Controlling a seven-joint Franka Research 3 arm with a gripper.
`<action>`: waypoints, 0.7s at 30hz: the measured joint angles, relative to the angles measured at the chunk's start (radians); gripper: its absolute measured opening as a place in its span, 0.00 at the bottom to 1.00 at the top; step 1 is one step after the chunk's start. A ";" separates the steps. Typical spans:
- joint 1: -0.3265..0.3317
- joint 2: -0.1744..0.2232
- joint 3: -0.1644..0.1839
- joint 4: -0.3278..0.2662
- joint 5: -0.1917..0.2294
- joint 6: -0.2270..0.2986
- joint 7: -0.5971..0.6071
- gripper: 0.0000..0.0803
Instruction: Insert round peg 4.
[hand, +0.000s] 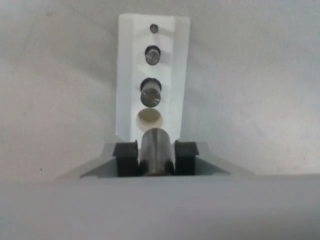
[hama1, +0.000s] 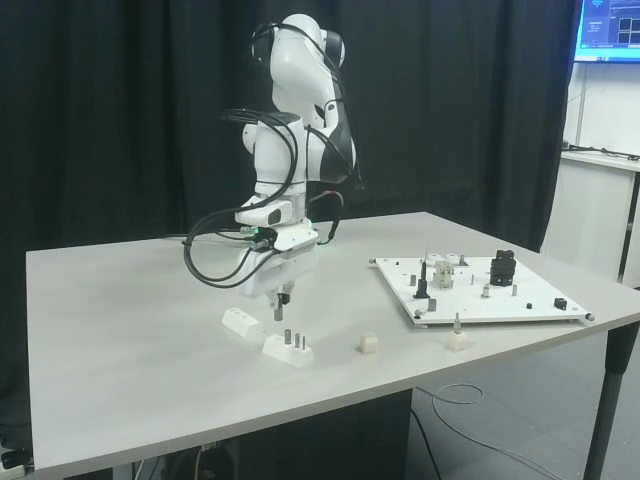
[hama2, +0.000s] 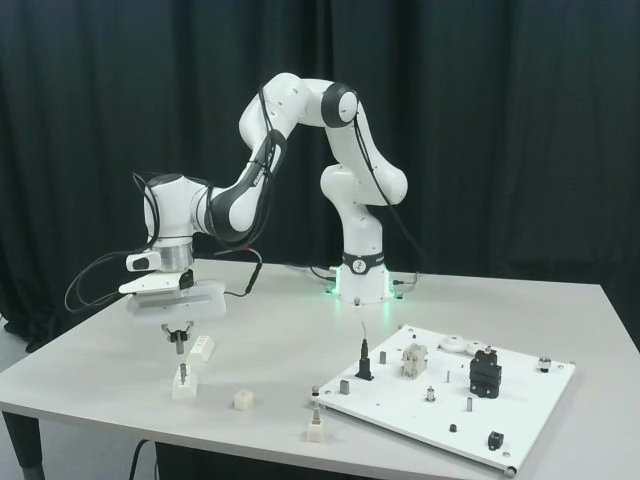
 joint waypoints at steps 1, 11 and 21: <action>0.000 0.000 0.000 0.000 0.000 0.000 0.000 0.19; 0.004 -0.001 0.000 0.001 0.000 0.000 0.000 0.19; 0.016 -0.011 0.000 0.002 0.000 -0.003 0.005 0.19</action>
